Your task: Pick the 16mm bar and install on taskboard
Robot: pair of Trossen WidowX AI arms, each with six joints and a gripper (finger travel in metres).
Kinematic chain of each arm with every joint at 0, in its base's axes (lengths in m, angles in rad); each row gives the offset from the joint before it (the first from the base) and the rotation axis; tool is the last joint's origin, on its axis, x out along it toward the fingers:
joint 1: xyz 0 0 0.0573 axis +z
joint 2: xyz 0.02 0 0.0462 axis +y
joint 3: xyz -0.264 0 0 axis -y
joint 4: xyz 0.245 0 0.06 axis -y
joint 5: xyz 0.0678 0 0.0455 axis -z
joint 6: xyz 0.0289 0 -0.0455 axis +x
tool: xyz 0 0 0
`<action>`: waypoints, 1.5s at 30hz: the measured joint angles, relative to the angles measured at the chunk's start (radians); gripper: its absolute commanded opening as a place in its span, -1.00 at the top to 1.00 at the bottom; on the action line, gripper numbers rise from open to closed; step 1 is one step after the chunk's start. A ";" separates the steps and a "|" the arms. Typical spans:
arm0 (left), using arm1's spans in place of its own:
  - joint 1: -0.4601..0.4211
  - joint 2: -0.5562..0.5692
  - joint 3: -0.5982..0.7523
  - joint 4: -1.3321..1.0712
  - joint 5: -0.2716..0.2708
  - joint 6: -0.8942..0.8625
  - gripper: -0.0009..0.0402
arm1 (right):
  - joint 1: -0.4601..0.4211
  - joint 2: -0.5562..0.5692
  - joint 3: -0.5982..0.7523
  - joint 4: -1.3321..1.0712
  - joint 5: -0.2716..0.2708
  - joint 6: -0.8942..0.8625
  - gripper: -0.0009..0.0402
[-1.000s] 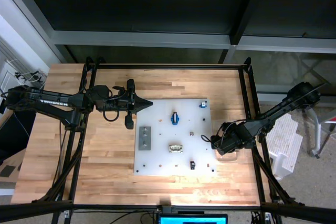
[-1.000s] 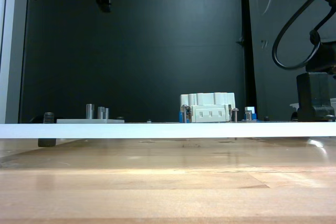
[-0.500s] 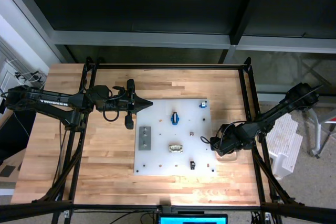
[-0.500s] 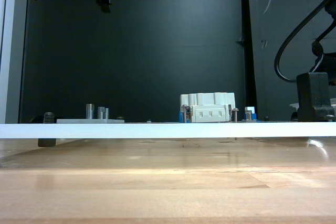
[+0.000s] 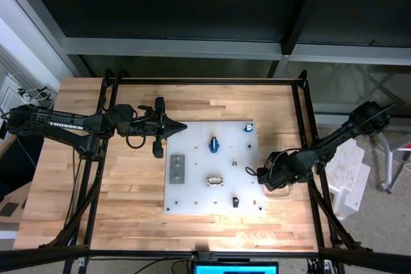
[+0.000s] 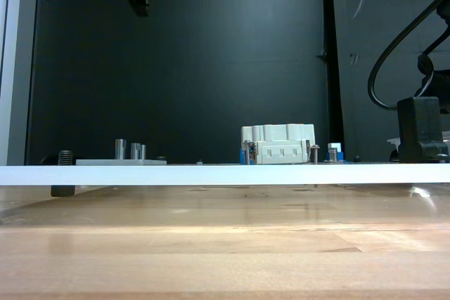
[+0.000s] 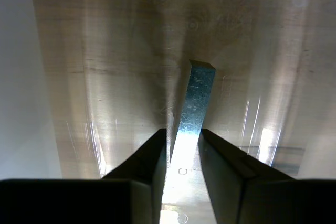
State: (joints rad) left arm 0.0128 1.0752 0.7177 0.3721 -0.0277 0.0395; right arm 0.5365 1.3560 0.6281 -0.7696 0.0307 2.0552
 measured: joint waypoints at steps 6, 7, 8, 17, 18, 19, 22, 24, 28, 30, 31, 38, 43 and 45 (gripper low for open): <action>0.000 0.000 0.000 0.000 0.000 0.000 0.96 | 0.000 0.000 0.000 0.000 0.000 -0.008 0.92; 0.000 0.000 0.000 0.000 0.000 0.000 0.96 | 0.000 -0.001 0.000 0.000 0.000 -0.013 0.94; 0.000 0.000 0.000 0.000 0.000 0.000 0.96 | 0.000 -0.001 0.000 0.000 0.000 -0.020 0.96; 0.000 0.000 0.000 0.000 0.000 0.000 0.96 | 0.000 -0.043 0.035 -0.051 0.003 -0.105 0.95; 0.000 0.000 0.000 0.000 0.000 0.000 0.96 | 0.000 -0.054 0.045 -0.064 0.003 -0.125 0.95; 0.000 0.000 0.000 0.000 0.000 0.000 0.96 | 0.000 -0.064 0.056 -0.082 0.003 -0.151 0.95; 0.000 0.000 0.000 0.000 0.000 0.000 0.96 | 0.000 -0.095 0.102 -0.172 0.003 -0.239 0.95; 0.000 0.000 0.000 0.000 0.000 0.000 0.96 | 0.000 -0.110 0.142 -0.246 0.004 -0.307 0.95; 0.000 0.000 0.000 0.000 0.000 0.000 0.96 | 0.000 -0.140 0.224 -0.373 0.007 -0.498 0.95; 0.000 0.000 0.000 0.000 0.000 0.000 0.96 | 0.000 -0.152 0.262 -0.421 0.007 -0.582 0.96; 0.000 0.000 0.000 0.000 0.000 0.000 0.96 | 0.000 -0.158 0.281 -0.442 0.007 -0.615 0.96; 0.000 0.000 0.000 0.000 0.000 0.000 0.96 | -0.003 -0.166 0.412 -0.521 0.004 -0.881 0.96; 0.000 0.000 0.000 0.000 0.000 0.000 0.96 | -0.023 -0.166 0.489 -0.535 0.003 -1.009 0.96; 0.000 0.000 0.000 0.000 0.000 0.000 0.96 | -0.034 -0.166 0.513 -0.541 -0.003 -1.069 0.96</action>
